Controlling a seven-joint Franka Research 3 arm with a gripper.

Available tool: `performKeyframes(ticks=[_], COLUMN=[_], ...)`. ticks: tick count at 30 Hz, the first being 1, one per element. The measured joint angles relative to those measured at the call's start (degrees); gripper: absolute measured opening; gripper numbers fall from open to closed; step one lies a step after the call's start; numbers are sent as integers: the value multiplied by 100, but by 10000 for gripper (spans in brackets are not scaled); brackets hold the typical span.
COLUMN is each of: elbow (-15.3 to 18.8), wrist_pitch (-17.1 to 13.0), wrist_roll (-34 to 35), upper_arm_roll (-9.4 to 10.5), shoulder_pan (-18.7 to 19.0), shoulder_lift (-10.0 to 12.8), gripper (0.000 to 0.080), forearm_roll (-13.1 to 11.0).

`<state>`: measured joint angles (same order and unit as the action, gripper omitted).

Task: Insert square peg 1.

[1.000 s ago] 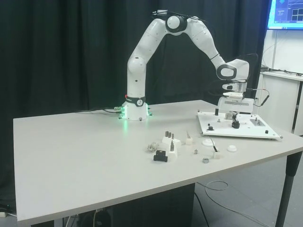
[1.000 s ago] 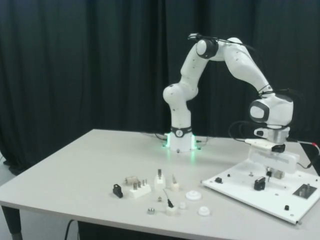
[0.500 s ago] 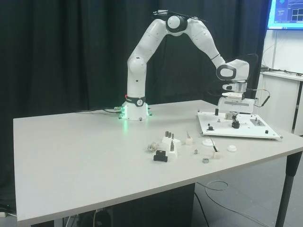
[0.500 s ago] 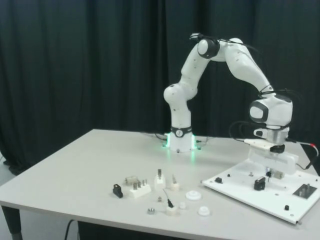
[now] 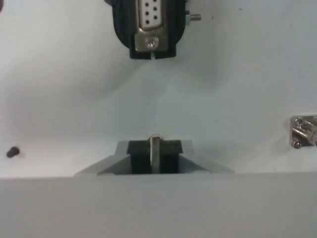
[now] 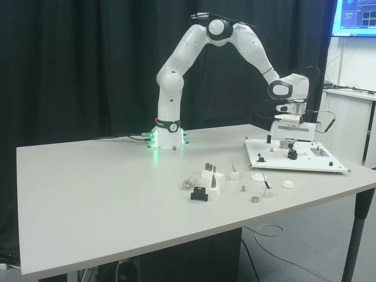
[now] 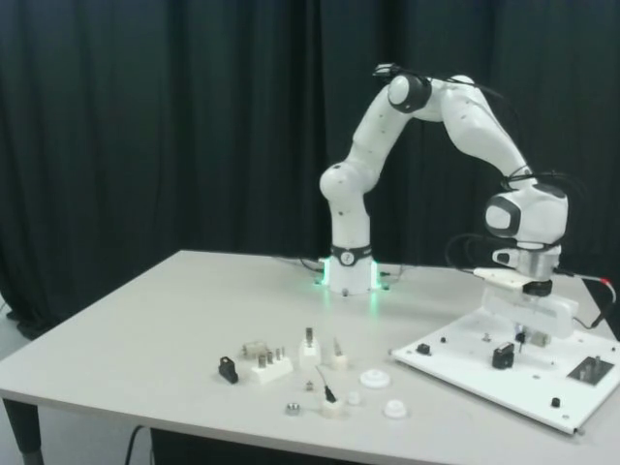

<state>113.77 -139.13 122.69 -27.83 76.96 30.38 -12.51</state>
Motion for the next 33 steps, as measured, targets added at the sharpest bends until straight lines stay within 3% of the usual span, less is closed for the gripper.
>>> performKeyframes(ticks=[22, 33], elbow=[20, 29], wrist_pitch=[87, 106], wrist_roll=[-342, -971], upper_arm_roll=[-1144, -1470], shoulder_pan=[1116, 1410], shoulder_lift=[363, 532], gripper=[35, 35], forearm_roll=[-774, -1252])
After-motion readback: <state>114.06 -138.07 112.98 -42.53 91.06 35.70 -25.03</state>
